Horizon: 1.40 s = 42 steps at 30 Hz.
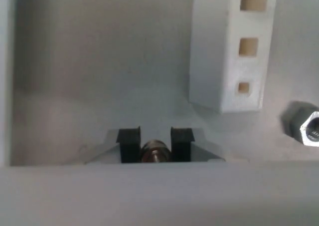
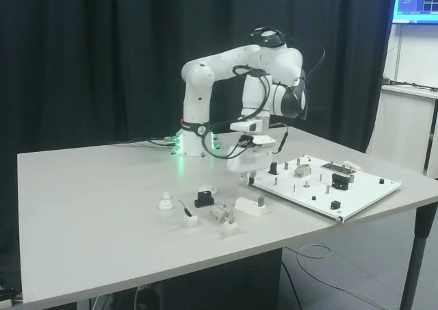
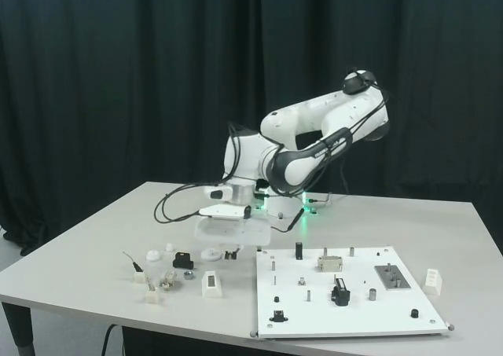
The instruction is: Place BNC.
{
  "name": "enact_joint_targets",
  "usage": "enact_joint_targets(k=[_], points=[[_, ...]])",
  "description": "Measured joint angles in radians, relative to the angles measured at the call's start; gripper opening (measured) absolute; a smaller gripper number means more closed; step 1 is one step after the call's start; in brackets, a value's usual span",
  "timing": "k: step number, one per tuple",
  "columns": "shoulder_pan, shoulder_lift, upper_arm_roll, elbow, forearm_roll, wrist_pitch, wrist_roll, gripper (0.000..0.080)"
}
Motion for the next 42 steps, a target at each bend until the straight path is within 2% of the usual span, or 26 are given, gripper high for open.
enact_joint_targets(k=[8,17,31,41,42], points=[[-0.028,0.015,0.034,-0.013,0.081,0.006,-0.024,0.0124],[-0.041,0.02,0.06,-0.026,0.136,0.006,-0.042,0.0124],[-0.052,0.025,0.094,-0.039,0.175,0.01,-0.063,0.0124],[-0.052,0.025,0.094,-0.044,0.187,0.027,-0.065,0.0124],[-0.051,0.025,0.093,-0.044,0.188,0.029,-0.065,0.0309]])
